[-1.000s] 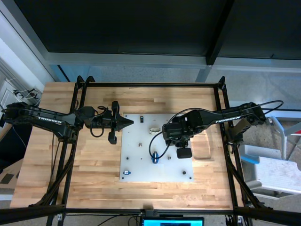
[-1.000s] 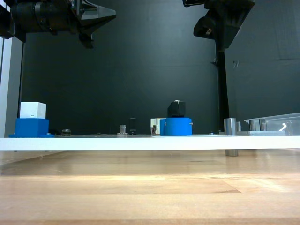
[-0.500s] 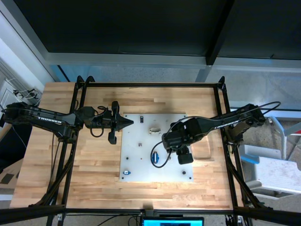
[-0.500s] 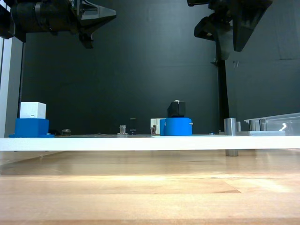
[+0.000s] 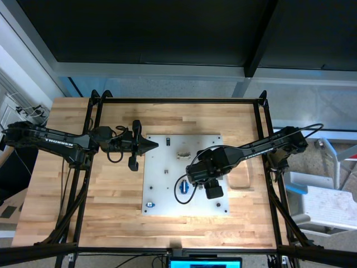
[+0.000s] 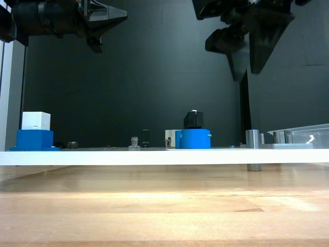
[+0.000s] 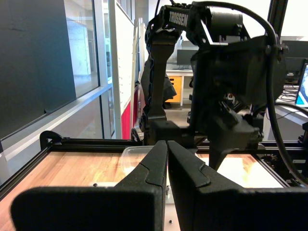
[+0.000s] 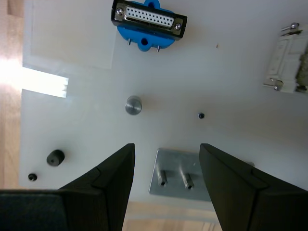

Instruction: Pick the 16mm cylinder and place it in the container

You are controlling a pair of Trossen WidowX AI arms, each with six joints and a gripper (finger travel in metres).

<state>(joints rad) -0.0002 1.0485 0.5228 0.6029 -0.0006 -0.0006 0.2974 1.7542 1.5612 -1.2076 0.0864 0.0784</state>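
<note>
The 16mm cylinder is a short silver peg standing on the white board; it also shows in the low view. In the high view my right arm covers it. My right gripper hangs open and empty well above the board, with the cylinder just beyond one fingertip. The container, a clear tray, lies on the wood right of the board. My left gripper is shut and empty, held high at the board's left edge.
A blue-and-black connector with a cable sits beyond the cylinder. A grey block with two thin pegs lies under the right gripper. A white connector, a black stud and a blue block with a white cube also stand on the board.
My right gripper has moved left and toward the near edge over the board, now above the cylinder's area. The left arm has not moved.
</note>
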